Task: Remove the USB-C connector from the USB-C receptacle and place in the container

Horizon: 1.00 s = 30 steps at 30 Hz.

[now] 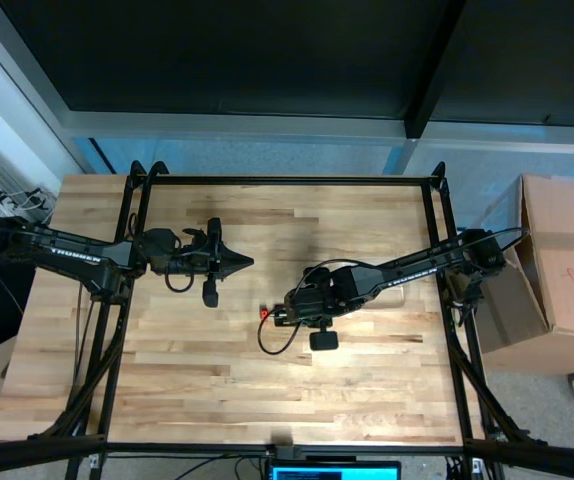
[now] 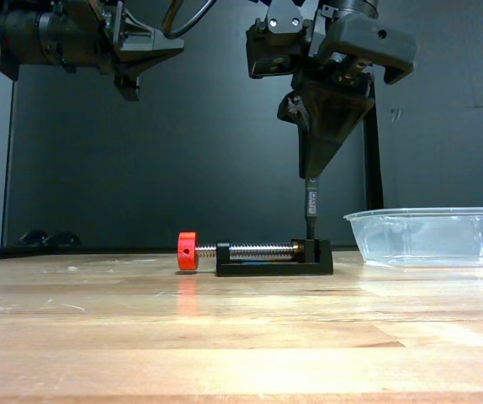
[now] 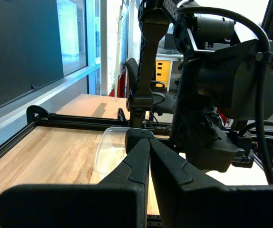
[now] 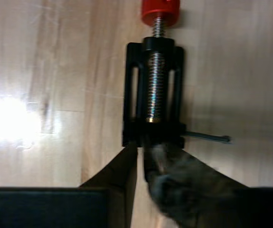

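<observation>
Gripping the USB-C connector [image 2: 311, 204] by its upper end, the right claw [image 2: 310, 177] is pointing straight down, its two tapered fingers clamped on the plug. The connector is standing upright directly beneath the claw's tips, and its lower end is meeting the USB-C receptacle [image 2: 312, 244] in the end block of the black fixture [image 2: 267, 268]. I cannot tell whether it is sitting fully home or part-way out.

Judging from this, the pulling step is in hand. The next move is calling for a straight lift along the plug's own axis, with no sideways lean that could jam it, then a carry across to the container [image 2: 431, 237]. The container is waiting beside the claw on the side away from the red knob [image 2: 188, 251].

The left claw [image 1: 245, 262] is hanging high on the knob side, well apart from the right claw. Its fingers are pressing together on nothing.

The connector is showing as a slim grey bar that looks hard and smooth. The fixture is looking like matte black plastic, carrying a bright threaded steel screw [image 2: 258, 250] that is ending in the round red knob. The container is a shallow tub of thin clear plastic with a rolled lip and rounded corners. The surface [image 2: 225, 337] is pale planked wood, lightly glossy and throwing back reflections
</observation>
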### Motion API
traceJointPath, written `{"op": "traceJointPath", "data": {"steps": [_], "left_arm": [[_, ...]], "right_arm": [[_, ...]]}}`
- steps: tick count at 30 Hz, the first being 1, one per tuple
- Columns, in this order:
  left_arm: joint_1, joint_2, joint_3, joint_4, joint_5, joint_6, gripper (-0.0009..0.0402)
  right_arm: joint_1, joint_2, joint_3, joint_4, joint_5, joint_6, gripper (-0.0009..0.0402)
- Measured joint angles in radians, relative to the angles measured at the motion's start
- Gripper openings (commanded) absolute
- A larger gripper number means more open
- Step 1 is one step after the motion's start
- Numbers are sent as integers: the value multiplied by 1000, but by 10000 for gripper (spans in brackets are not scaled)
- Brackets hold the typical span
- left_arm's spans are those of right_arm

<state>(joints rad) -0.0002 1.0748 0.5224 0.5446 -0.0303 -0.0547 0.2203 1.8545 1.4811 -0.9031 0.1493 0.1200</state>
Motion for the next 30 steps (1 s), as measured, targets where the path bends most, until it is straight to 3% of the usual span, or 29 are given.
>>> {"op": "traceJointPath", "data": {"steps": [4,30], "left_arm": [[0,0,0,0,0,0,0],[0,0,0,0,0,0,0]], "right_arm": [[0,0,0,0,-2,1,-3],[-2,-48,0,-16,-14,21,0]]}}
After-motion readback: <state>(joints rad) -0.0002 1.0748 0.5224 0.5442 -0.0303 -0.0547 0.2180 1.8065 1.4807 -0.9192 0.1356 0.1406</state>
